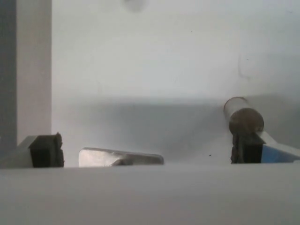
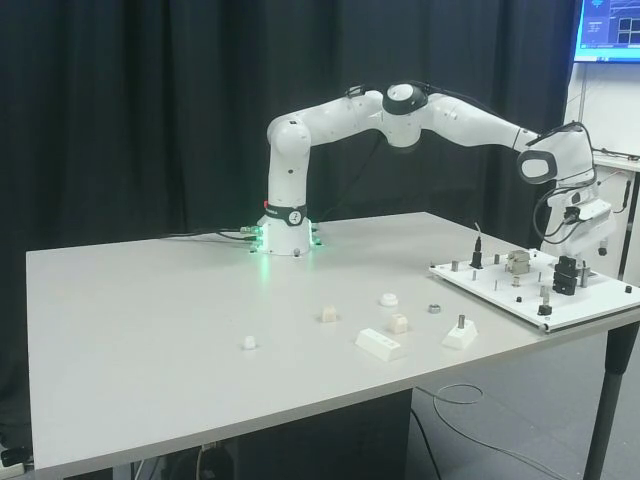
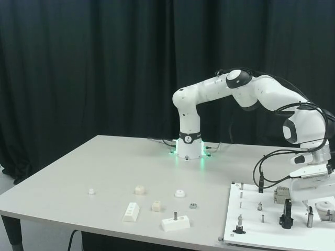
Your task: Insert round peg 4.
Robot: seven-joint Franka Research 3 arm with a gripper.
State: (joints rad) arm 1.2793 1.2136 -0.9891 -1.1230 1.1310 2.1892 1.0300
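My gripper [image 1: 146, 151] hangs low over the white peg board [image 1: 154, 79] with its fingers spread wide, nothing clamped between them. A round grey peg [image 1: 243, 118] stands upright right beside one black fingertip [image 1: 246, 149]; the other fingertip [image 1: 47, 151] is far off to the opposite side. In the first room view the gripper [image 2: 567, 276] sits over the board [image 2: 500, 288] at the table's right end. In the second room view the gripper [image 3: 297, 214] is just above the board [image 3: 251, 225].
Several small pegs and a grey metal block [image 3: 282, 195] stand on the board. A flat metal piece [image 1: 121, 157] lies between the fingers. White blocks [image 2: 380, 345] [image 2: 459, 333] and small parts [image 2: 249, 342] lie on the grey table [image 2: 150, 300].
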